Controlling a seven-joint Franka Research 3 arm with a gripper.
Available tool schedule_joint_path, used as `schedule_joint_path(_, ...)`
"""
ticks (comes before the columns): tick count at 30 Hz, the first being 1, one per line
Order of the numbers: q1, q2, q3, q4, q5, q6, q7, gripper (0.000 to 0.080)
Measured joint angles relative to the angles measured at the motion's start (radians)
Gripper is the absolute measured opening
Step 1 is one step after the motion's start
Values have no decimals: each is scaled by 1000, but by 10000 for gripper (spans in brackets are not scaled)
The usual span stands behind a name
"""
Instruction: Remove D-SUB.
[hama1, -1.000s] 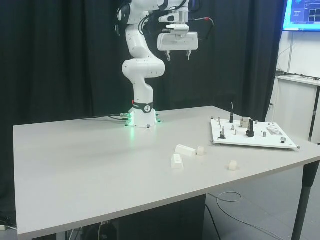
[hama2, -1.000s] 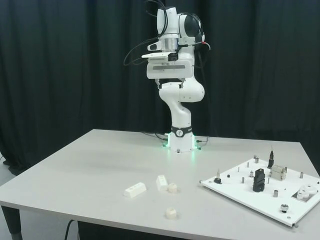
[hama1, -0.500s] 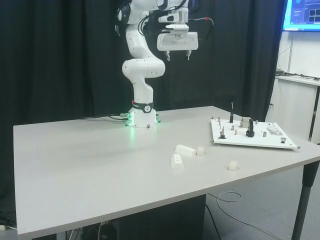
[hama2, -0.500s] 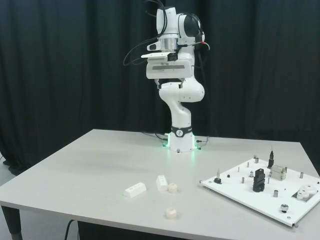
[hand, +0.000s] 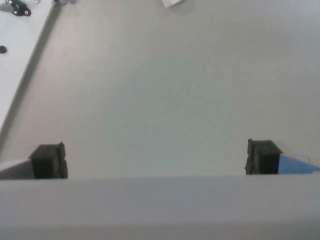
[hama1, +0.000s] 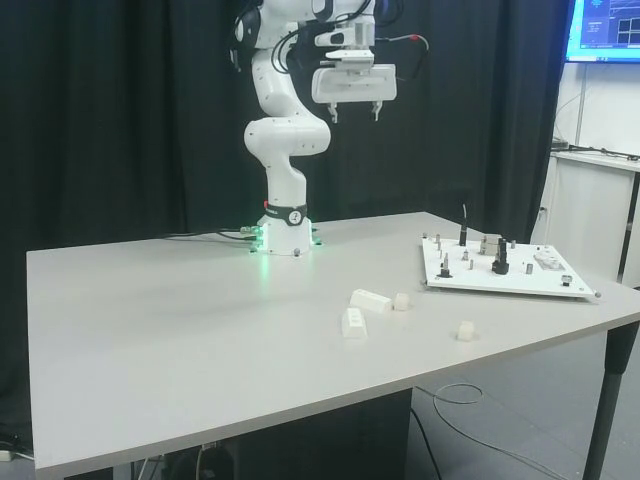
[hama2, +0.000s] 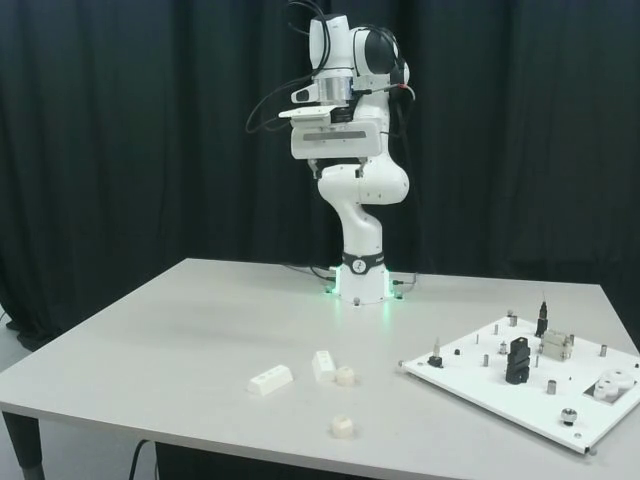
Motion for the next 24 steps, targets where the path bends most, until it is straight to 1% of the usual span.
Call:
schedule_joint_path(6,4,5,3,0,32,1,23,800)
schedule_joint_path(11,9,14,17,0,56,10,88,800)
schedule_joint_path(17,17,31,52,0,87,31,130,800)
schedule_joint_path(24,22,62,110,-1,122,70,237,800)
